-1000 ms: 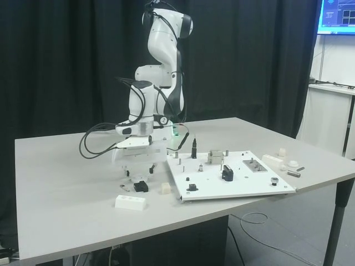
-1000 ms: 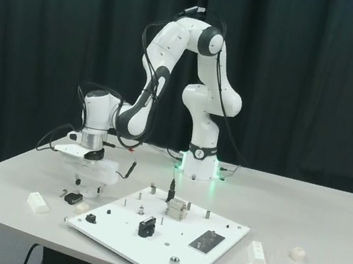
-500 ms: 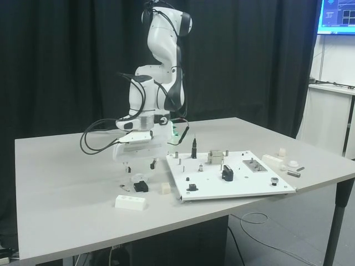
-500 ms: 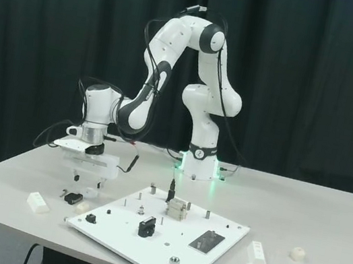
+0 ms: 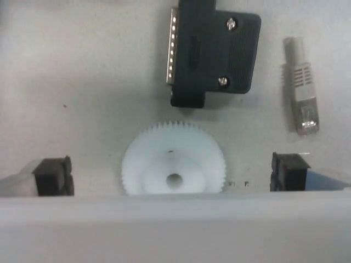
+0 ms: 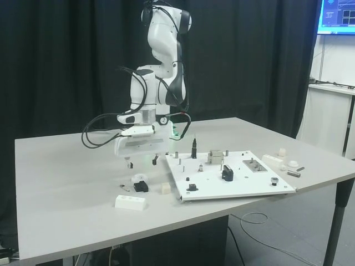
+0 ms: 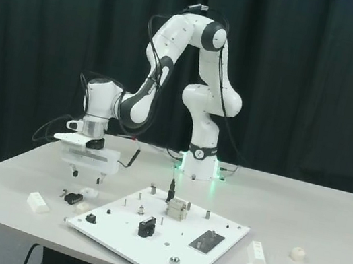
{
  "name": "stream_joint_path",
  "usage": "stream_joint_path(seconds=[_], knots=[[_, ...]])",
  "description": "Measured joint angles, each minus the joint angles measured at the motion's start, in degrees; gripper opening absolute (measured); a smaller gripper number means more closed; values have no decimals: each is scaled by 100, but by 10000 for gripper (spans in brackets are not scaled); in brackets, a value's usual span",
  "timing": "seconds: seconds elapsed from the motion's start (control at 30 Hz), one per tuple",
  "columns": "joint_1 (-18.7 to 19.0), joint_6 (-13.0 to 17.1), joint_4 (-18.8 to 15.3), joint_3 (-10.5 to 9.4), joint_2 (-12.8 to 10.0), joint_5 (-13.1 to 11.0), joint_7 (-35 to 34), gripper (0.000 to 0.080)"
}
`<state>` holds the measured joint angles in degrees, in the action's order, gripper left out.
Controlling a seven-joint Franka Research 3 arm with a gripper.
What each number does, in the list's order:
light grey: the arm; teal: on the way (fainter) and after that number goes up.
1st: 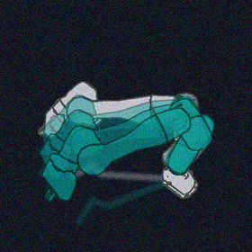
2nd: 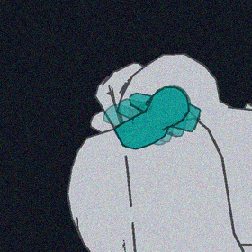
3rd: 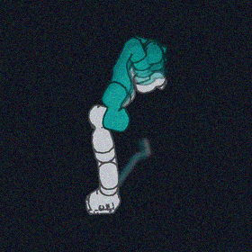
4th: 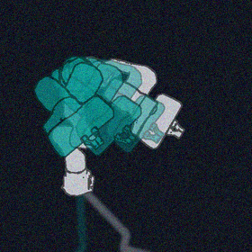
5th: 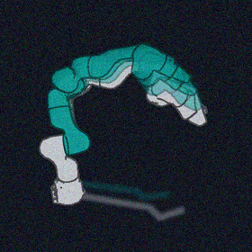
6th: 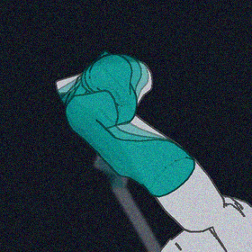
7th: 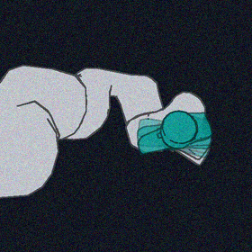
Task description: Remove square peg 1.
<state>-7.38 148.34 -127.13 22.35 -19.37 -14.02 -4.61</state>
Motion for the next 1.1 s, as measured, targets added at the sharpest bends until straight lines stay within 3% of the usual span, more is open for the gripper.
stream_joint_path(seconds=[0.3,0.63,0.87,1.1], knots=[[76,-89,10,-8,227,0,25,800],[342,-538,31,-31,612,0,-21,800],[719,-855,30,-122,932,0,-506,800],[1151,-957,-30,-244,1167,16,-1118,800]])
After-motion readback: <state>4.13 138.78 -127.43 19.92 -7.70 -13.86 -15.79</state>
